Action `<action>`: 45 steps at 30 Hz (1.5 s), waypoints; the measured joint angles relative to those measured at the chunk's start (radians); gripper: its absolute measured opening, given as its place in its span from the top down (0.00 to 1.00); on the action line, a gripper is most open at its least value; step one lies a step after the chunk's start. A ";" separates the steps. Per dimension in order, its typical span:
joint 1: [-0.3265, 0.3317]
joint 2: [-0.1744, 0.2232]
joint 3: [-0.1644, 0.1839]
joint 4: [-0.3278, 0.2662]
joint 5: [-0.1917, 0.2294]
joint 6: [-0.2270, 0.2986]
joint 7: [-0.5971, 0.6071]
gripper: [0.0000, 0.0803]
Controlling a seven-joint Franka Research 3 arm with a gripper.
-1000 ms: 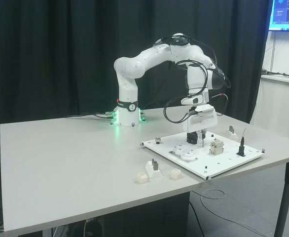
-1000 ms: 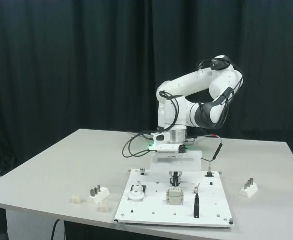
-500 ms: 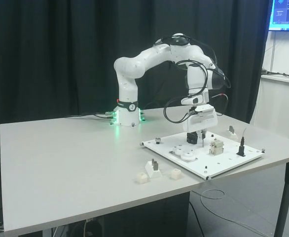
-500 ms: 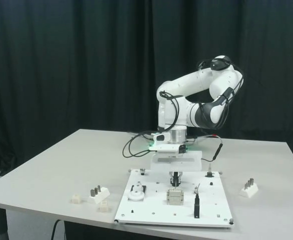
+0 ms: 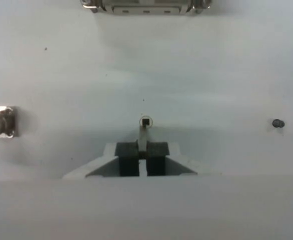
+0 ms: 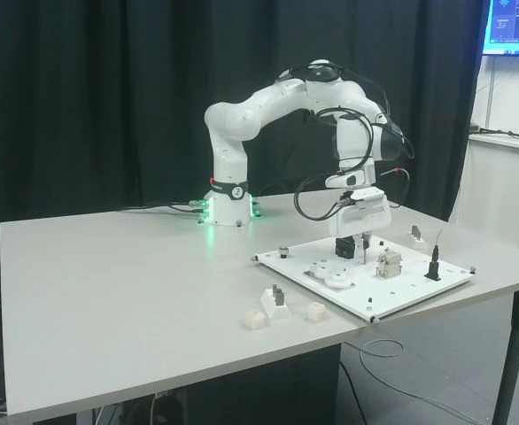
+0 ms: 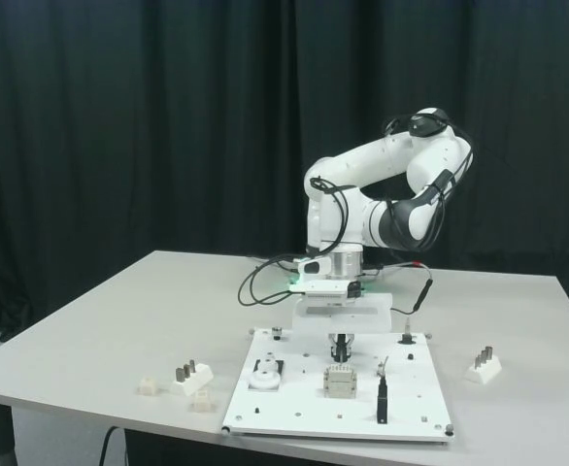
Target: Insert square peg 1.
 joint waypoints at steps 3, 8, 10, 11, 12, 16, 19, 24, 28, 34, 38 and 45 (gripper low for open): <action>0.000 0.000 0.001 0.001 0.000 0.002 -0.008 0.96; 0.000 0.000 0.002 0.002 0.000 0.006 -0.027 0.96; 0.000 0.000 0.002 0.003 0.000 0.007 -0.035 0.96; 0.000 0.000 0.002 0.003 0.000 0.007 -0.039 0.96; 0.000 0.000 0.002 0.003 0.000 0.007 -0.044 0.96; 0.000 0.000 0.002 0.003 0.000 0.007 -0.061 0.96; -0.001 0.000 0.002 0.003 -0.001 0.007 -0.068 0.96; -0.001 0.000 0.002 0.003 -0.001 0.007 -0.069 0.96; -0.002 0.000 0.002 0.003 -0.001 0.007 -0.060 0.96; -0.003 0.000 0.002 0.003 -0.001 0.007 -0.018 0.96; -0.004 0.000 0.002 0.003 -0.001 0.007 0.007 0.96; -0.004 0.000 0.002 0.003 -0.001 0.007 0.021 0.96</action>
